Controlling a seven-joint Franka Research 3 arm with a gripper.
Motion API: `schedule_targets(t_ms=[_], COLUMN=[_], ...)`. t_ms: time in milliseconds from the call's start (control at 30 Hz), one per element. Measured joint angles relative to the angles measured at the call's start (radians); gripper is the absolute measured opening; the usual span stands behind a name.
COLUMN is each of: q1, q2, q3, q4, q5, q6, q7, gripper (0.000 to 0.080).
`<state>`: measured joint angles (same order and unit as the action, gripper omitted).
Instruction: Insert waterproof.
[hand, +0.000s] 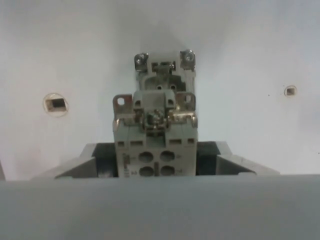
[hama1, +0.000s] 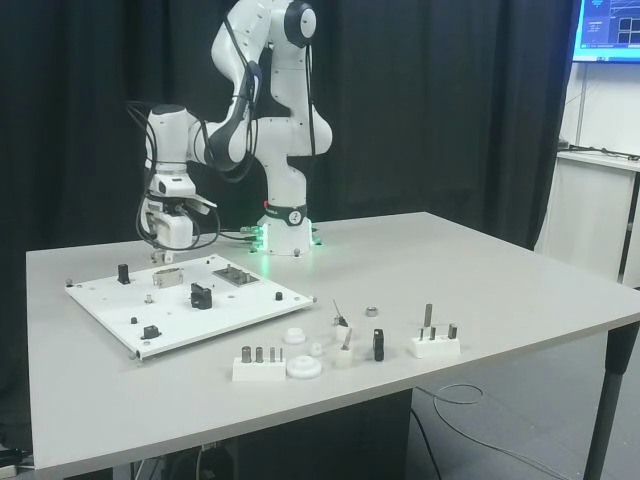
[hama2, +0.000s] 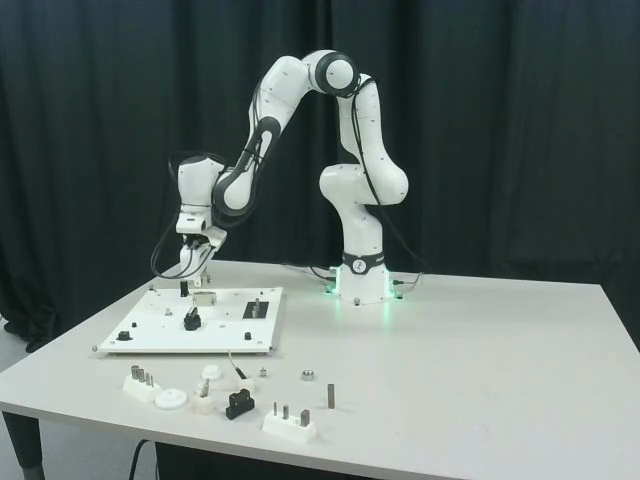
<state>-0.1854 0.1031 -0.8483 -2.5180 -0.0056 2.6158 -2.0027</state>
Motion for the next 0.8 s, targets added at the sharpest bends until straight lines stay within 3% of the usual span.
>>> schedule_targets(t_ms=[800], q1=[0.000], q2=[0.019], q3=[0.001], q4=[-0.020], q5=[0.076], q6=[0.019], q7=[0.000], gripper=[0.0314])
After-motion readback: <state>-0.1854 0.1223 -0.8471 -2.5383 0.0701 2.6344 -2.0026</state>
